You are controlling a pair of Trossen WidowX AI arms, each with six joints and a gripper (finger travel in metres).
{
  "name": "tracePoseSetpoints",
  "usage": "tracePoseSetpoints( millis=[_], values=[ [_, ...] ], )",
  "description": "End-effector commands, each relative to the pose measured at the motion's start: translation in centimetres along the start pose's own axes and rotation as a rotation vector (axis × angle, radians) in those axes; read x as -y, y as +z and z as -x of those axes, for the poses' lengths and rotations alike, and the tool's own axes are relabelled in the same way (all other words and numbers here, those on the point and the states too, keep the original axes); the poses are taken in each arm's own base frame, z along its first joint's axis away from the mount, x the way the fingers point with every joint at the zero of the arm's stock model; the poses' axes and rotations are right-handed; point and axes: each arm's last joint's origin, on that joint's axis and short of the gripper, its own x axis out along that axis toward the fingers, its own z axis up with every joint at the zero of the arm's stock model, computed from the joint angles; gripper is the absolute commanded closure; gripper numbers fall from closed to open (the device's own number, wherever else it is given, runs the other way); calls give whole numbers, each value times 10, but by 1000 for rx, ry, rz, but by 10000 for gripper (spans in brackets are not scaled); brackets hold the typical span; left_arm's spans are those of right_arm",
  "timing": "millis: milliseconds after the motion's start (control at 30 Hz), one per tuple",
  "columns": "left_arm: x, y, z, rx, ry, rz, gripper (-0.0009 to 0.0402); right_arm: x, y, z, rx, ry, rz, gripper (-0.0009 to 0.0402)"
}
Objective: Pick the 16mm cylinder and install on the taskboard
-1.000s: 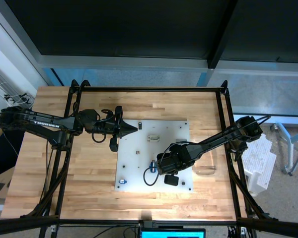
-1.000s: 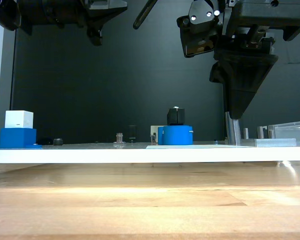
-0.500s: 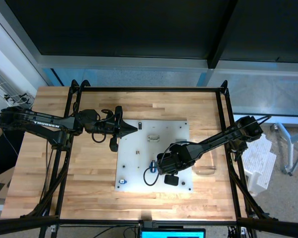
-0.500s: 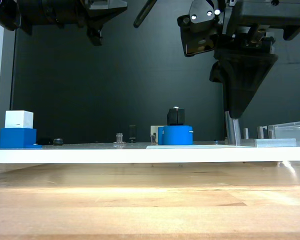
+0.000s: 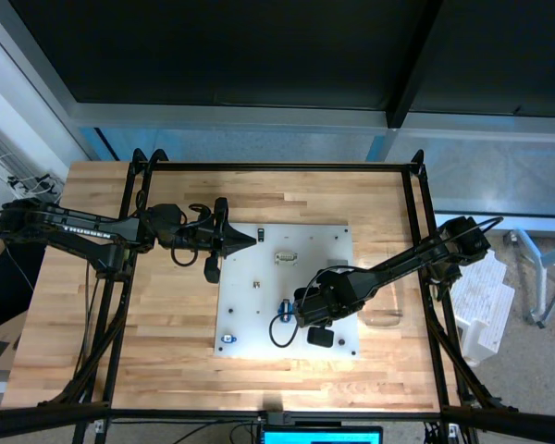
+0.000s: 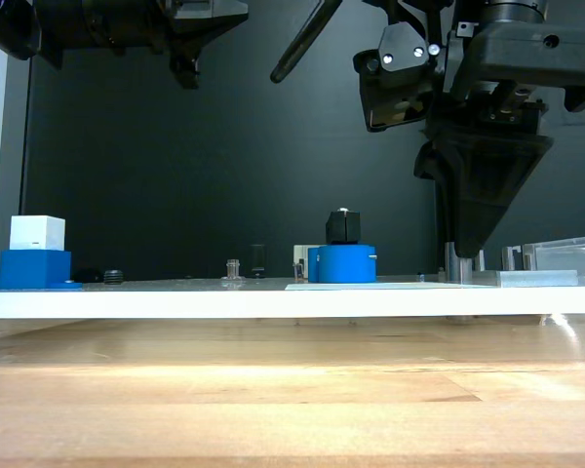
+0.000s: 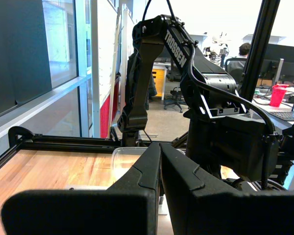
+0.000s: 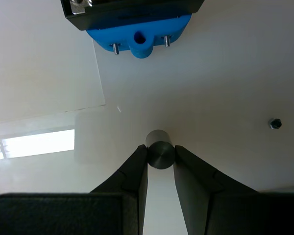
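Observation:
The 16mm cylinder [image 8: 159, 154], a short silver-grey round peg, stands upright on the white taskboard [image 8: 225, 73] with my right gripper [image 8: 160, 160] shut on it. The low view shows only a short stub of the cylinder [image 6: 457, 265] under the right gripper [image 6: 461, 250], its base at the taskboard [image 6: 273, 297] surface. From above, the right gripper [image 5: 302, 308] hangs over the taskboard [image 5: 324, 250] beside the blue fitting [image 5: 284, 306] and hides the peg. My left gripper [image 5: 248, 239] is shut and empty, held above the board's far left corner, its fingers [image 7: 152, 169] pressed together.
A blue fitting [image 6: 341, 263] sits mid-board, and a blue base with a white cube [image 6: 34, 255] at the near left. A grey metal block [image 6: 526, 278] and a clear tray [image 5: 385, 312] lie to the right. A beige connector [image 5: 284, 258] sits at the board's far side.
My right gripper has come down with the cylinder. Much less of the peg shows above the board than before. The left arm has not moved.

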Motion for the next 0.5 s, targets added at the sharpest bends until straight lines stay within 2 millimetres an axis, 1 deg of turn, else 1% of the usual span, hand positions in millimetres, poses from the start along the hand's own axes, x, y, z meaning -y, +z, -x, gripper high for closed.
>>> tracePoseSetpoints(
  millis=[33,333,500],
  values=[
    [0,0,0,0,0,0,393,1,-2,-3,-13,-5,2,393],
    [0,0,0,0,0,0,393,1,-4,-10,7,7,0,390],
    [0,0,0,0,0,0,393,1,-4,-10,12,2,-1,366]
  ],
)
